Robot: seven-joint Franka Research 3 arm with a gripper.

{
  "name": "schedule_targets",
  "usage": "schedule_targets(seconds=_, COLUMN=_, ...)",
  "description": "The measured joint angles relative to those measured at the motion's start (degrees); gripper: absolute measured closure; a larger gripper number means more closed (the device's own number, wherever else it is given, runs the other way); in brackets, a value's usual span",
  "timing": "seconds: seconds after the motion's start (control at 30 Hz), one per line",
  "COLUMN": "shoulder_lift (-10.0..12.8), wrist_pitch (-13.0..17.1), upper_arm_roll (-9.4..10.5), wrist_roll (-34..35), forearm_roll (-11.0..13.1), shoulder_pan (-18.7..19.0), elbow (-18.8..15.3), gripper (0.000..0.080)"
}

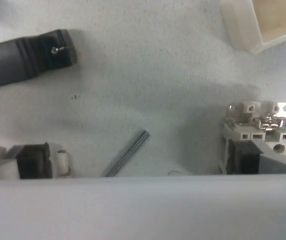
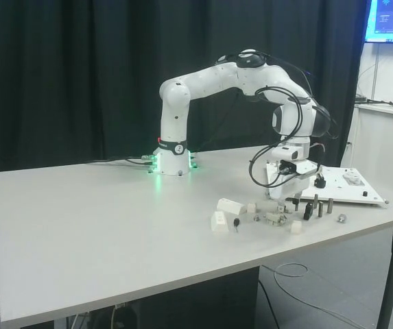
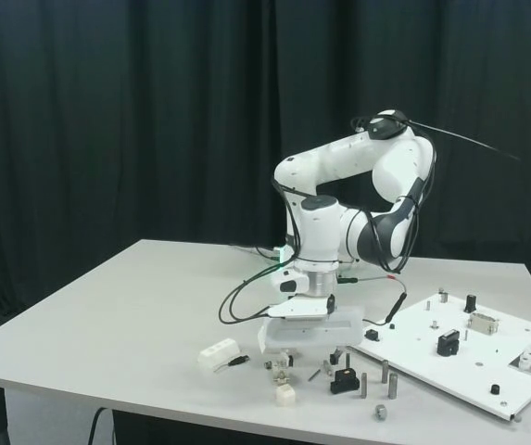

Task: Remove round peg 2.

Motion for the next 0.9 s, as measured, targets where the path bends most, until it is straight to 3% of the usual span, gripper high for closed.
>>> schedule_targets(seconds=0.53, shoulder_lift=0.0, wrist_pitch=0.0, upper_arm_roll=-0.20, wrist_roll=0.7, forearm_roll=0.0, shoulder_pan=-0.2, elbow=0.5, gripper=0.0005)
schedule_targets(seconds=0.9, shoulder_lift=0.0, wrist_pitch=-0.4, upper_arm_roll=-1.91, wrist_roll=1.2, forearm_roll=-0.1, shoulder_pan=-0.1, elbow=0.7, gripper=0.0003)
